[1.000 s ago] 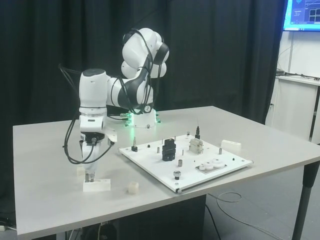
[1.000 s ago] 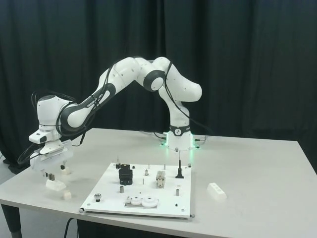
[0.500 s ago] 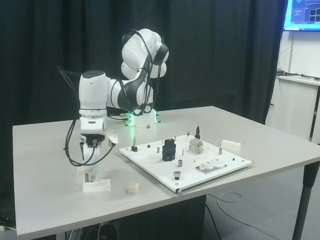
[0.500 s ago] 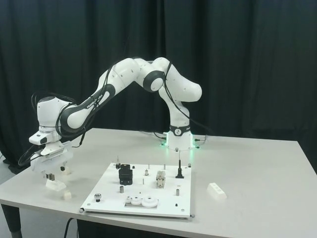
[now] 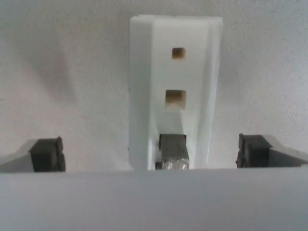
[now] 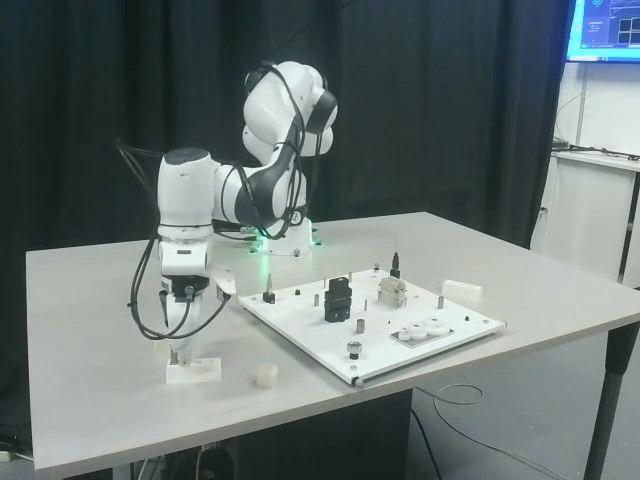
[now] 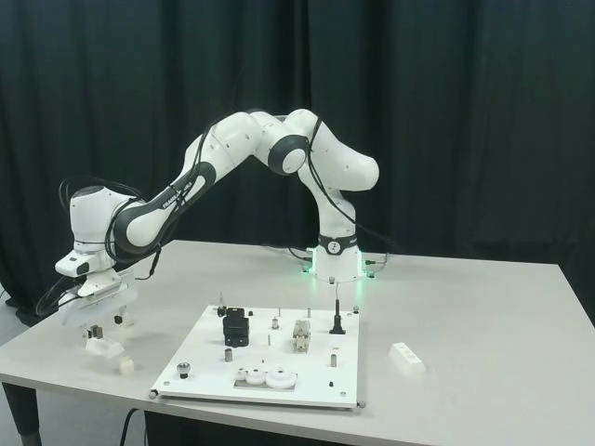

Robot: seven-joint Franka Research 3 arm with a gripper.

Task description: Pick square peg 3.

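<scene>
Square peg 3 (image 5: 173, 152) is what I'm after, and I'm working down to it from the big things. Grey table (image 6: 90, 300) first, with the white arm (image 7: 223, 153) reaching out from its base to the near corner, well apart from the white assembly board (image 6: 440, 335). Under the wrist sits the white holder block (image 5: 175, 91), lying flat on the table, a small white cylinder (image 6: 265, 375) just beside it. From the wrist view I read the gripper (image 5: 150, 153) as spread wide, with one black fingertip (image 5: 47, 155) off one side of the block and its partner off the other, nothing held. The peg stands upright in the end slot of the holder, two empty square holes in line beyond it along the block's length. Now the relation that matters: the peg sits almost straight below the gripper, roughly midway between the pads, its long axis vertical, and the closing line runs across the block's width. My judgement is the next move is a straight descent before closing, watching that neither pad catches the holder's walls.
</scene>
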